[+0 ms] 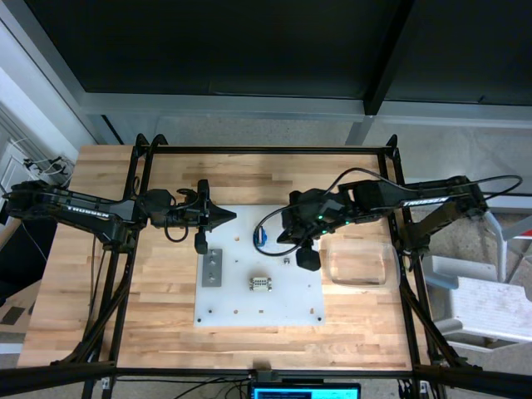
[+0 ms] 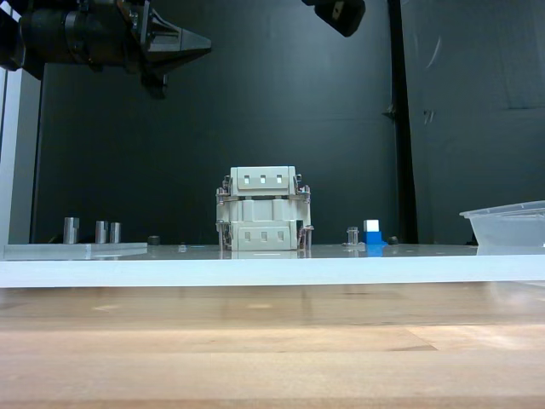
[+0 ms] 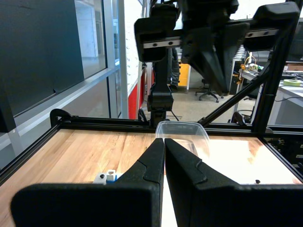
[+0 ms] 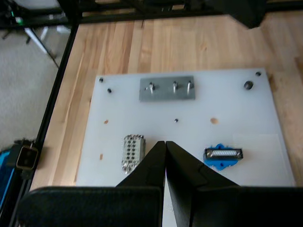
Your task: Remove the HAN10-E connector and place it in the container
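Note:
The HAN10-E connector (image 1: 261, 284) (image 2: 262, 210) (image 4: 132, 151), a small light-grey and beige block, stands on the flat white board (image 1: 291, 307), near its front middle. The clear container (image 1: 359, 264) (image 2: 509, 223) (image 3: 183, 134) lies on the wood to the right of the board. My right gripper (image 1: 308, 258) (image 4: 165, 144) is shut and empty, hovering high over the board's right part, above and to the right of the connector. My left gripper (image 1: 231, 215) (image 3: 164, 142) is shut too, held high above the board's back left corner.
A grey metal plate with round holes (image 1: 213, 268) (image 4: 166, 88) sits on the board's left side. A blue upright piece (image 1: 261, 238) (image 2: 372, 236) (image 4: 222, 156) stands near the board's back. A black frame (image 1: 266, 150) rims the wooden table.

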